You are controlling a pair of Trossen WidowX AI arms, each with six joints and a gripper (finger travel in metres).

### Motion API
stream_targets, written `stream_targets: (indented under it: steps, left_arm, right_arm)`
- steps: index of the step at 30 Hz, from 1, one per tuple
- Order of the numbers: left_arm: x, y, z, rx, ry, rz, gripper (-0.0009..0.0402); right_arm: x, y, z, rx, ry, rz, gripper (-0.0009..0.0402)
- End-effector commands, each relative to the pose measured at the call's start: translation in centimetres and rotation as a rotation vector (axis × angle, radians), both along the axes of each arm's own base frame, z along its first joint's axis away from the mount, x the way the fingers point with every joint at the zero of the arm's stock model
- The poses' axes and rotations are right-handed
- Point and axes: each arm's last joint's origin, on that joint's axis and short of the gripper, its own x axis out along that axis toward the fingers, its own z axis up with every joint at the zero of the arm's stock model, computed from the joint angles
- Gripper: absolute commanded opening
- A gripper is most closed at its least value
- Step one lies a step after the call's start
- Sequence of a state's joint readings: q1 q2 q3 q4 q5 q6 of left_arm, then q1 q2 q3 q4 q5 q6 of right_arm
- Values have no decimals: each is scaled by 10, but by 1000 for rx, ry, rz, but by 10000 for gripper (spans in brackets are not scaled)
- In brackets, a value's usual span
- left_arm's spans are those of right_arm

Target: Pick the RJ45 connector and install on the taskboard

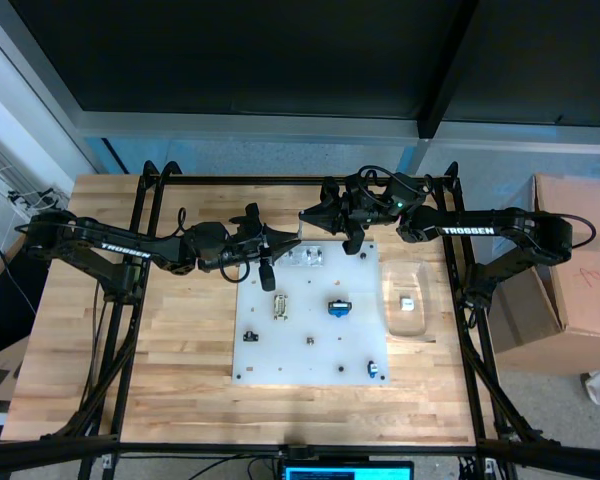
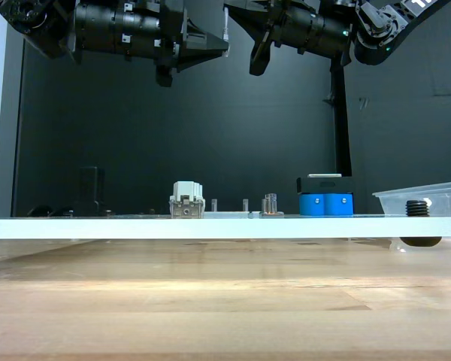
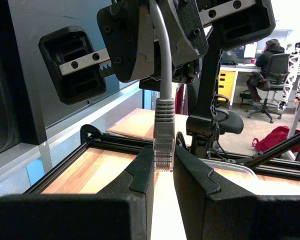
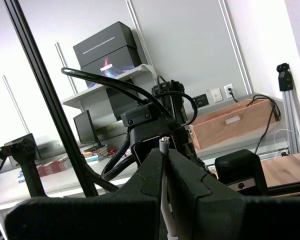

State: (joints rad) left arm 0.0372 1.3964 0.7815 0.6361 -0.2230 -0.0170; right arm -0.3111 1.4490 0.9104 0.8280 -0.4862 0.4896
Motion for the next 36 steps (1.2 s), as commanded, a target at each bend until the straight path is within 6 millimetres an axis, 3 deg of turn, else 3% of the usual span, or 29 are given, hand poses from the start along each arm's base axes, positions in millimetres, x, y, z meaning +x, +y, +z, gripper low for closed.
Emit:
stream_targets:
  steps: [1,8,20,27,32,36]
  left_arm:
    - [0,0,0,-1,-1,3,20]
    - [0,0,0,-1,-1,3,16]
    - [0,1,0,1,3,5,15]
    - [-1,2,-7,32,90,55,11]
    - [-2,4,-15,52,172,111,13]
    - [-3,5,-17,77,211,146,9]
  right_arm:
    - [0,1,0,-1,0,5,0]
    - [0,1,0,-2,1,10,12]
    - [-3,2,-7,75,149,-1,170]
    - [-16,13,4,75,344,-137,176]
    - [-15,26,19,67,586,-373,178]
    - [-10,37,35,27,684,-468,183]
